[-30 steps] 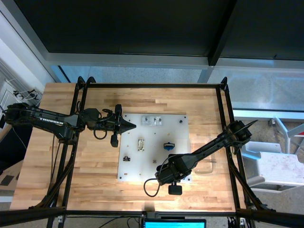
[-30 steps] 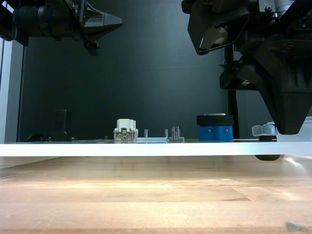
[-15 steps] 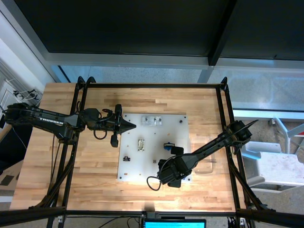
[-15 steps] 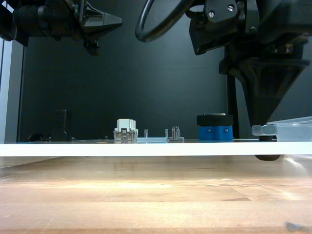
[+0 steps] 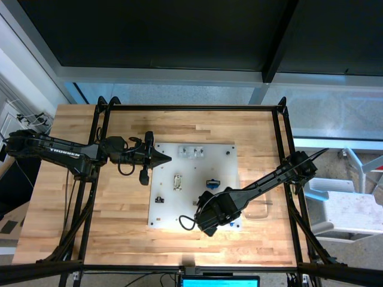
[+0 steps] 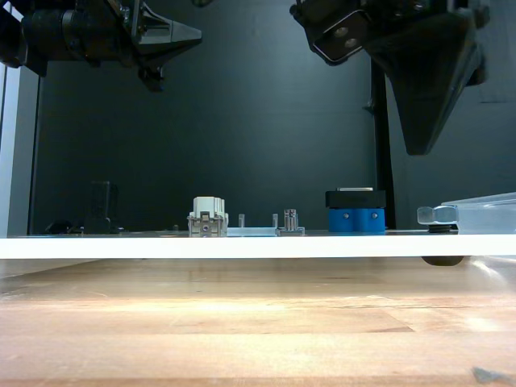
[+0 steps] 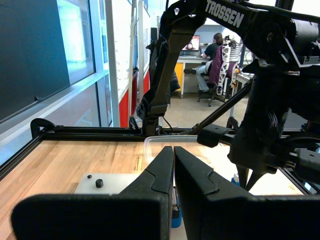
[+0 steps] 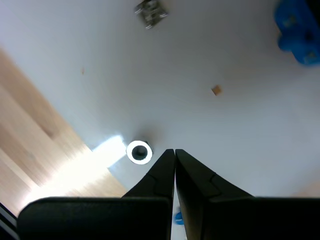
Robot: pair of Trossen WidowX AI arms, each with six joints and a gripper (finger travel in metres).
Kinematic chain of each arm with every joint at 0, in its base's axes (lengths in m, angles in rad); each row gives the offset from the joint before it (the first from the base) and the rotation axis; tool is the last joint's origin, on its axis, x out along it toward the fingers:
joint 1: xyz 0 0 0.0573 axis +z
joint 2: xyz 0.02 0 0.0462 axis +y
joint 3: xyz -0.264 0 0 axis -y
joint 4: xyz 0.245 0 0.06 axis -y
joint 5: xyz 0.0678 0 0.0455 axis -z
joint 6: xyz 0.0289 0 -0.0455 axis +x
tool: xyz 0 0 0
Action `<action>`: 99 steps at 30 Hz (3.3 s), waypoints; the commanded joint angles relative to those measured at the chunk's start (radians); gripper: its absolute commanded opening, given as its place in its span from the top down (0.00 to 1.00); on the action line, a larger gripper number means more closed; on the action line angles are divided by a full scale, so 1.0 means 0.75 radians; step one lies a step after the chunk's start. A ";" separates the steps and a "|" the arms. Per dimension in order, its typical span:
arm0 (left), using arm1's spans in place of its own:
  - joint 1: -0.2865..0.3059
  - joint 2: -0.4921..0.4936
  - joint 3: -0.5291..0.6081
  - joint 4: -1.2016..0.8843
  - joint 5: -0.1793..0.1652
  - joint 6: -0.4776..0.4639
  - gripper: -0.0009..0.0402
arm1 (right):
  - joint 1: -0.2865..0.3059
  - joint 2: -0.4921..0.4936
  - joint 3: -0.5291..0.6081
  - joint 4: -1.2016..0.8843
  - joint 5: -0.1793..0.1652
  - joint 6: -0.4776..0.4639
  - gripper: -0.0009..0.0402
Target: Unfasten the M12 fastener and place in the container
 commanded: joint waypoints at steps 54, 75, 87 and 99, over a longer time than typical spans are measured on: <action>0.000 0.000 0.000 0.001 0.000 0.000 0.98 | -0.024 0.173 0.007 0.093 -0.165 0.358 0.51; 0.000 0.000 0.000 -0.001 0.000 0.000 0.98 | -0.025 0.173 0.008 0.104 -0.171 0.321 0.86; 0.001 0.000 0.000 0.000 0.000 0.000 0.98 | -0.025 0.173 0.007 0.119 -0.172 -0.157 0.98; 0.000 0.000 0.000 -0.001 0.000 0.000 0.98 | -0.025 0.172 0.007 0.120 -0.172 -0.994 0.97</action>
